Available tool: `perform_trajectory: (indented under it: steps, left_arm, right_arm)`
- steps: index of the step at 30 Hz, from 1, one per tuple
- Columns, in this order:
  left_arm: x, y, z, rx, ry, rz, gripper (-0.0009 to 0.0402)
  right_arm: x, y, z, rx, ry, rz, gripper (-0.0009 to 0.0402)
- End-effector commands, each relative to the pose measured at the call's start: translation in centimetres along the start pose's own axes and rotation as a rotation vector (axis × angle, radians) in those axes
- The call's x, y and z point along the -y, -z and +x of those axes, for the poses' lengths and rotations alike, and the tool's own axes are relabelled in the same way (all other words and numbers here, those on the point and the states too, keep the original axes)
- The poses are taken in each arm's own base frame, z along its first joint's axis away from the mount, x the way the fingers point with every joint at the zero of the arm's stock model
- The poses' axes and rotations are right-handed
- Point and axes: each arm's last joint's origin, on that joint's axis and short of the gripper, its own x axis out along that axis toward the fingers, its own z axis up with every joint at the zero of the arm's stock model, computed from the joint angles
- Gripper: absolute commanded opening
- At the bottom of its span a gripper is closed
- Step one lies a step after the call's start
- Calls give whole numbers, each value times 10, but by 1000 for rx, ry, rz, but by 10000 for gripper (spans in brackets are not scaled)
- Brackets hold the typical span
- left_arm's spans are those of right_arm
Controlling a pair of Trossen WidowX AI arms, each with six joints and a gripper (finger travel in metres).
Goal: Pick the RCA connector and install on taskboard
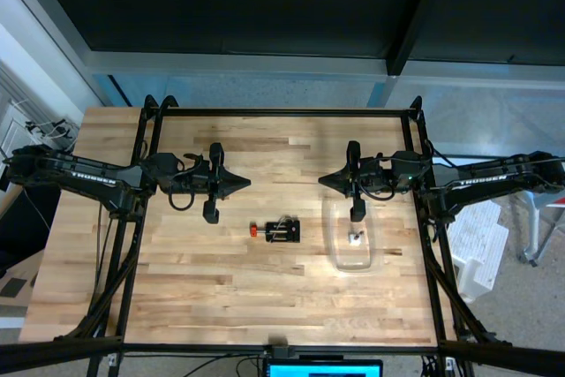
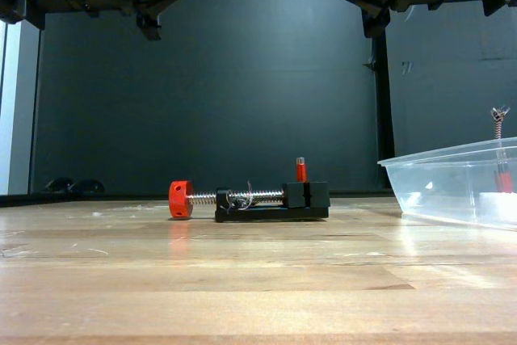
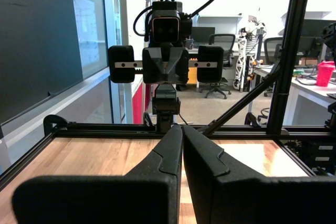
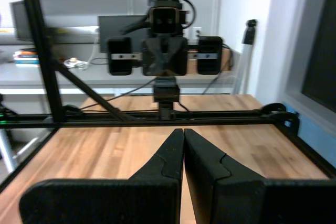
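Left gripper (image 1: pixel 245 184) clenched shut, empty, raised above table, right gripper (image 1: pixel 323 181) likewise clenched, empty, raised near clear tray (image 1: pixel 353 269), taskboard (image 1: pixel 281 231) on table between them.

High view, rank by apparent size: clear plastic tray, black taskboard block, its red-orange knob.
1. clear plastic tray
2. black taskboard block
3. red-orange knob
Both shut, the left gripper and right gripper hover over the table beyond the block, tips facing.
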Motion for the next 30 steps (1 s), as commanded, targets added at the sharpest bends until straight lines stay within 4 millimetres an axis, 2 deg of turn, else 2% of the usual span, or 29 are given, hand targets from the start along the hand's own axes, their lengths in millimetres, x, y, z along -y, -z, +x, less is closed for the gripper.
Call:
perform_trajectory:
  steps: [1,11,22,30]
  left_arm:
    - [0,0,0,0,0,0,0]
    - [0,0,0,0,0,0,0]
    - [0,0,0,0,0,0,0]
    - [0,0,0,0,0,0,0]
  right_arm:
    - [0,-4,-2,-39,-2,2,0]
    - [-2,-20,-13,-330,0,16,0]
    - [-6,-10,-30,-665,-8,34,0]
    - [-15,-5,-41,-812,-30,38,0]
